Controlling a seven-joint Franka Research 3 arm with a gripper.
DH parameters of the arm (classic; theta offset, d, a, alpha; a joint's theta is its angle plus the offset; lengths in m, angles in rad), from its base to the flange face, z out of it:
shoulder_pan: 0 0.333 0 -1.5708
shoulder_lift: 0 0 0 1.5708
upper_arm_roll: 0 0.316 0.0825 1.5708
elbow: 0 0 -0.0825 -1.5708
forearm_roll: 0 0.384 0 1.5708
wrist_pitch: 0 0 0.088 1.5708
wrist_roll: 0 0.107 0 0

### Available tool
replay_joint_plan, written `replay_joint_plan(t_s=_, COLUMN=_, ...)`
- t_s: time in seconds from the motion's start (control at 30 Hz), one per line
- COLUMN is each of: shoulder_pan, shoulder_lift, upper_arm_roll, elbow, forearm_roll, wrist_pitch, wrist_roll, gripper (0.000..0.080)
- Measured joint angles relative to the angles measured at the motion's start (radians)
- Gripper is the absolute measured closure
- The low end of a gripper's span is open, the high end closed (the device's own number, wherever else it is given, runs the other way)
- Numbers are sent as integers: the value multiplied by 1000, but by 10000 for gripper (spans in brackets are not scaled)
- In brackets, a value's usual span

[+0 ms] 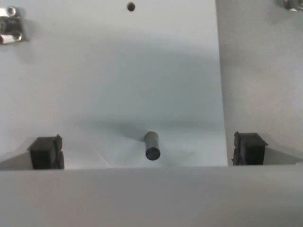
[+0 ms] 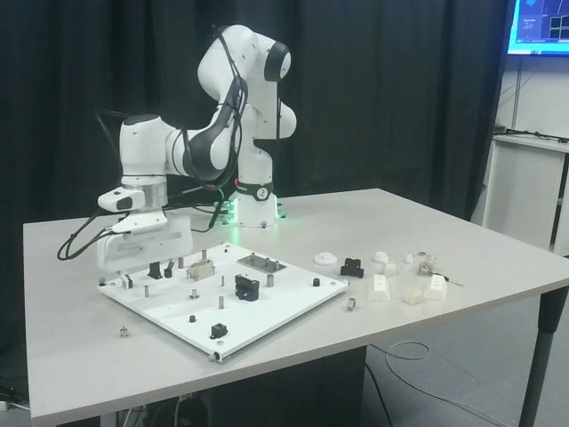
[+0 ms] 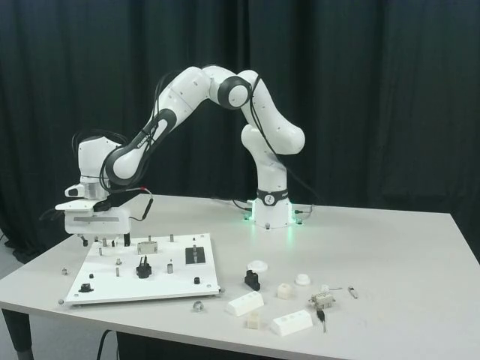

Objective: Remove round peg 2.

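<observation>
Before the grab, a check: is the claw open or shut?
Open: the claw has its black fingers wide apart, the dark round peg standing untouched between them.

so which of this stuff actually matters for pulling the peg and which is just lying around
Part of the job:
- peg, standing upright between the open fingers
- white board that holds it
- gripper, over the board's corner

Just lying about:
- white blocks on the grey table
- black clip beside the board
- small metal connector near the blocks
</observation>
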Motion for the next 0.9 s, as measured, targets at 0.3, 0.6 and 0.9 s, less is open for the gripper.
replay_joint_plan(t_s=0.3, shoulder_pan=0, shoulder_lift=26, upper_arm_roll=-1, elbow=9, forearm_roll=-3, wrist_pitch=0, wrist_roll=3, gripper=3)
replay_joint_plan(t_s=0.6, shoulder_pan=0, shoulder_lift=49, upper_arm_roll=-4, elbow=22, forearm_roll=-5, wrist_pitch=0, wrist_roll=11, gripper=3)
replay_joint_plan(t_s=0.9, shoulder_pan=0, shoulder_lift=56, upper_arm_roll=-5, elbow=27, forearm_roll=-5, wrist_pitch=-1, wrist_roll=17, gripper=3)
